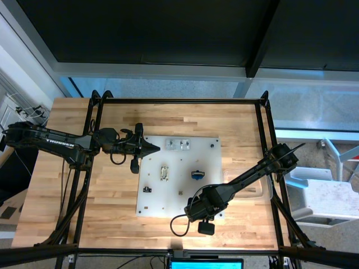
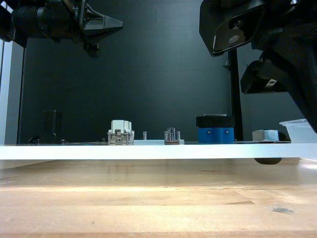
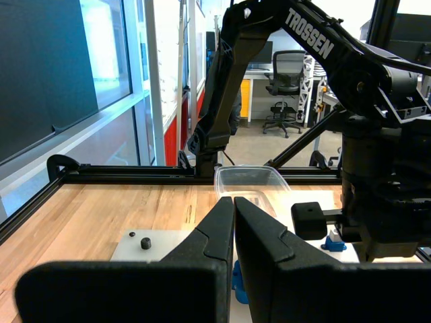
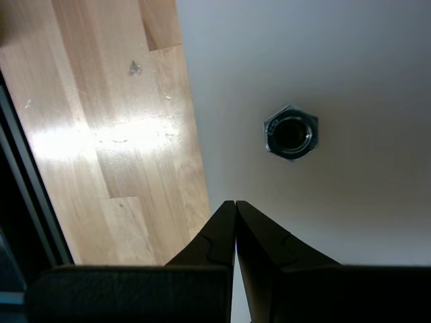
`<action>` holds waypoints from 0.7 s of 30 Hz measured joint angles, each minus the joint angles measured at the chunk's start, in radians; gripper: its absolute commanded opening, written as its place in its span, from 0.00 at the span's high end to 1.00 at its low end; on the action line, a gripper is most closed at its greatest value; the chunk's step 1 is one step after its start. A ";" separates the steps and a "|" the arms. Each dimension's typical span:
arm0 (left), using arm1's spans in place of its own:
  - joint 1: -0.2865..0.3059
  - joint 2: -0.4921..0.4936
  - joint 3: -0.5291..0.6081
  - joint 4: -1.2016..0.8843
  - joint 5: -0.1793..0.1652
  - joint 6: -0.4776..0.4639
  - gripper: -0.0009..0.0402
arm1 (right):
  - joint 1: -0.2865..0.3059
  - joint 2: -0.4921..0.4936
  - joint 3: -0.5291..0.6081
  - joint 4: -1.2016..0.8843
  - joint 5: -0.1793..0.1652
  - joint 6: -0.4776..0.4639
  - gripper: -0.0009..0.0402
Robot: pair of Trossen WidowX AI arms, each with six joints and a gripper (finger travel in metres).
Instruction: Pick the M12 fastener and fasten on the M12 threads
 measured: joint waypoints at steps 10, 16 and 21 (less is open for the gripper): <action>0.000 0.000 0.000 0.000 0.000 0.000 0.98 | 0.000 -0.028 0.019 -0.032 0.134 0.003 0.98; 0.000 0.000 0.000 0.000 0.000 0.000 0.98 | -0.002 -0.033 0.045 -0.077 0.283 0.000 0.98; 0.000 0.000 0.000 0.000 0.000 0.000 0.98 | -0.005 -0.019 0.038 -0.074 0.293 -0.001 0.98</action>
